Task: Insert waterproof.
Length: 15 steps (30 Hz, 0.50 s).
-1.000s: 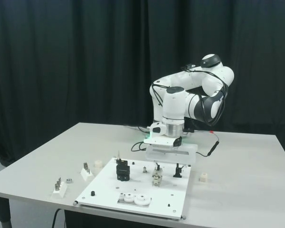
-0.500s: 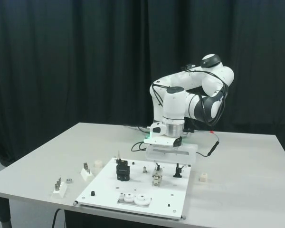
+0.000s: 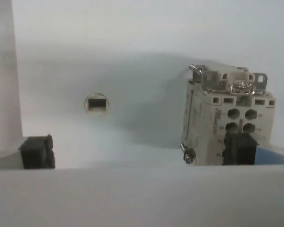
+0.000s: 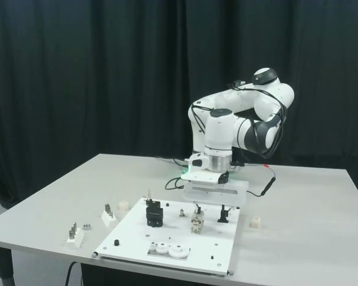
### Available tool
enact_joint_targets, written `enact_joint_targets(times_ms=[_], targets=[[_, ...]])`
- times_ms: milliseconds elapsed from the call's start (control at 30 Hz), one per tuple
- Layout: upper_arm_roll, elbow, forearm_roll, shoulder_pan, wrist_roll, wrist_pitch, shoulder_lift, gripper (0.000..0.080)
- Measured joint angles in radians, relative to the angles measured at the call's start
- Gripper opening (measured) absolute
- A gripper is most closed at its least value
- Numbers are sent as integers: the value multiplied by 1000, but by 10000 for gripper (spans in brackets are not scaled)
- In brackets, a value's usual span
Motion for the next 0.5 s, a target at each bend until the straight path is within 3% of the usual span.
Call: enact_joint_targets(times_ms=[500], targets=[[1, -13, -20, 5, 5, 16, 1, 800]])
